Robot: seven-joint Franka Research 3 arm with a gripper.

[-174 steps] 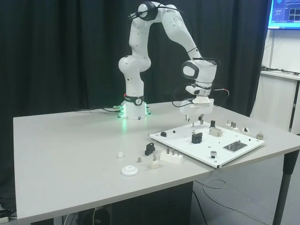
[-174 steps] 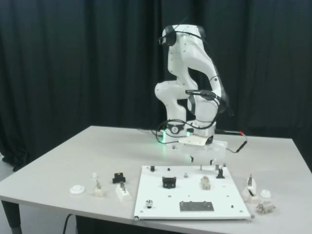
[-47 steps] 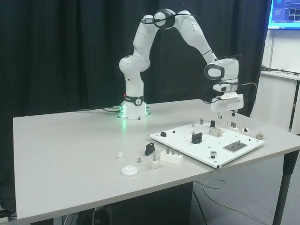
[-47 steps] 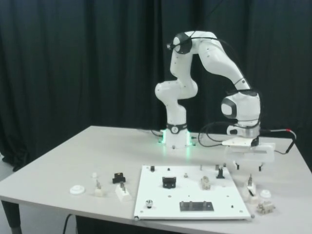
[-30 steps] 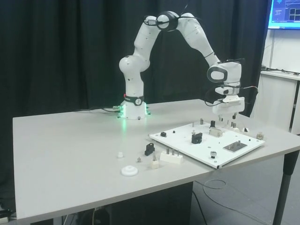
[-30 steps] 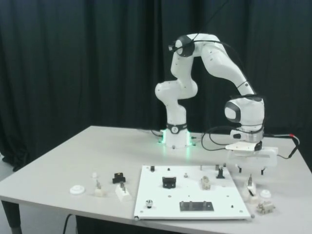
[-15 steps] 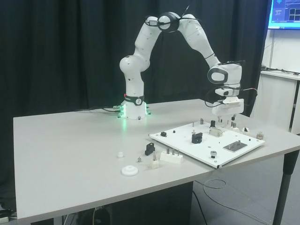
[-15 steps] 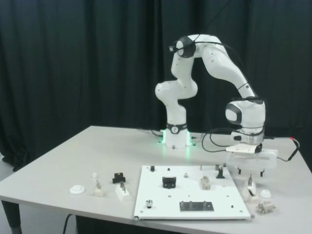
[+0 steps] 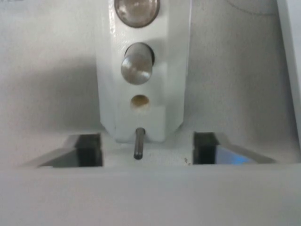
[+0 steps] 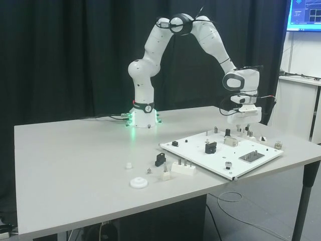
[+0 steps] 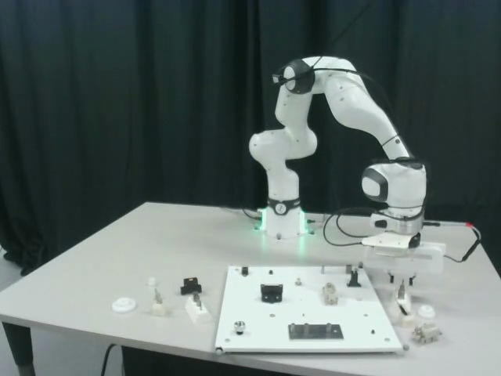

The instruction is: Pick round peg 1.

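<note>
Robotics lab or test cell; black curtains point(image 10: 60, 55) closing off the back; white arm point(image 10: 200, 35) bolted to a grey table point(image 10: 75, 150); white assembly board point(image 10: 220, 153) with small fixtures; wall monitor point(image 10: 305, 15) lit at the room's edge.

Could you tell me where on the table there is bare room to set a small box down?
The table is bare from its near-left corner up to the arm base and across to the loose parts. It is crowded on the white board and beside it, where the hand hangs over the peg holder.
</note>
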